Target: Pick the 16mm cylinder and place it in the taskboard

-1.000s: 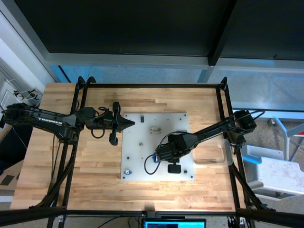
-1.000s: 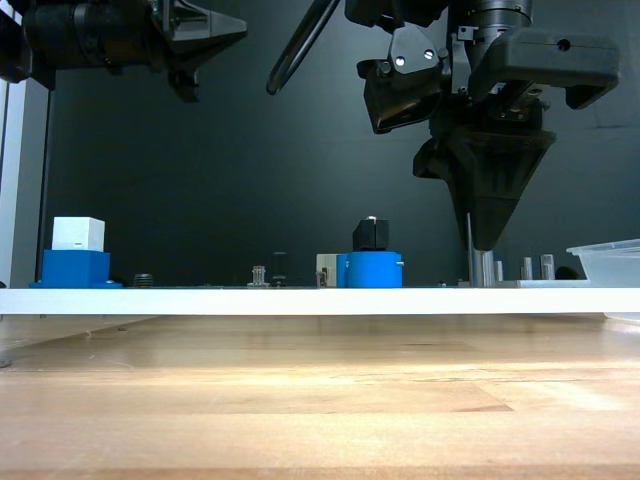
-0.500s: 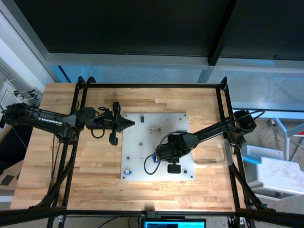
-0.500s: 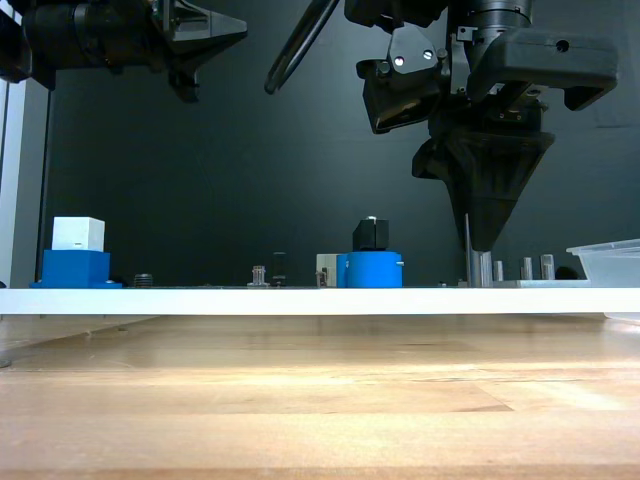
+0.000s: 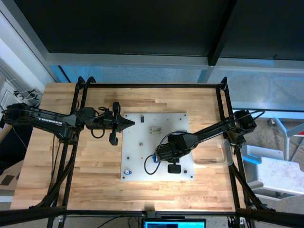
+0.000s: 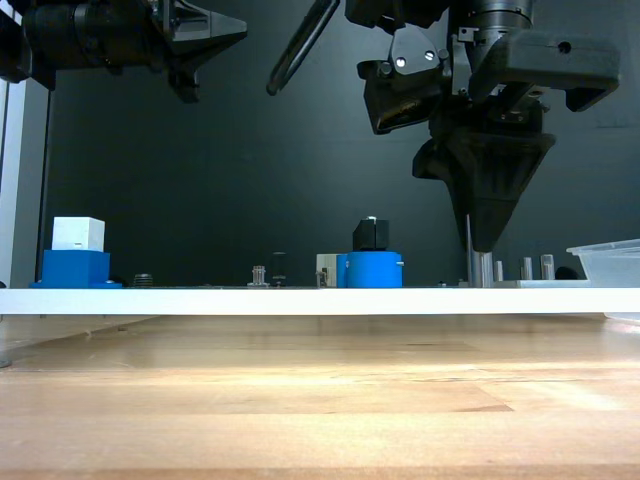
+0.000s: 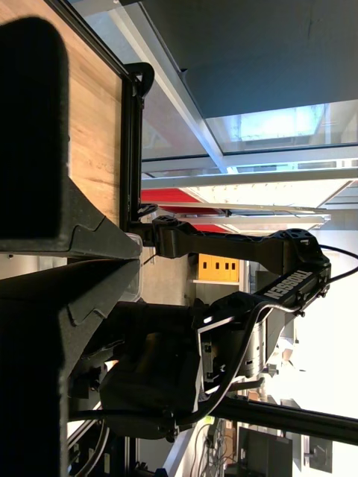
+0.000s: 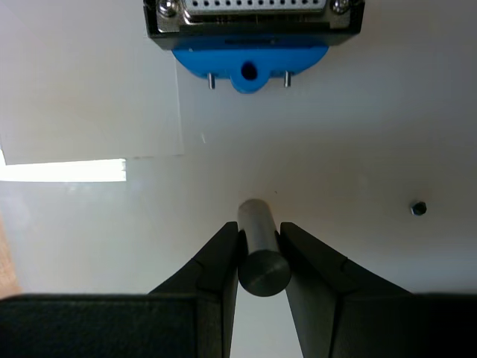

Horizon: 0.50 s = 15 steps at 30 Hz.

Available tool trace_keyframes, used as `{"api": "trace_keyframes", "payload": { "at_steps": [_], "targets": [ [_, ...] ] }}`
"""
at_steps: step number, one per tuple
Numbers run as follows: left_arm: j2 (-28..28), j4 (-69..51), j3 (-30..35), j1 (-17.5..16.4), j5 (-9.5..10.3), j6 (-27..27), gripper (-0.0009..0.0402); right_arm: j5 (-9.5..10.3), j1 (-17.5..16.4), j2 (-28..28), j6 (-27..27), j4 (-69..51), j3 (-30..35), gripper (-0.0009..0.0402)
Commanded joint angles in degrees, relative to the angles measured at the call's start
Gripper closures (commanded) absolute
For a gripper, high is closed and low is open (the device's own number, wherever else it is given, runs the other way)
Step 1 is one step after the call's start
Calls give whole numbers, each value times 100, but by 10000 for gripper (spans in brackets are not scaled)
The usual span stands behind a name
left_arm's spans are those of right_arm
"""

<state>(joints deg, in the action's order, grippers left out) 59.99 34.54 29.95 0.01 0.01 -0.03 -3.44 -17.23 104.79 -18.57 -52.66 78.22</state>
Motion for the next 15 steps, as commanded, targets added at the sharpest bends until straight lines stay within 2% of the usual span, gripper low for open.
{"api": "trace_keyframes", "payload": {
  "at_steps": [1, 15],
  "targets": [
    [2, 0, 0, 0, 0, -2, 393, -7, 0, 0, 4, -15, -2, 386],
    [2, 0, 0, 0, 0, -2, 393, -2, -2, 0, 7, 74, -66, 386]
  ]
}}
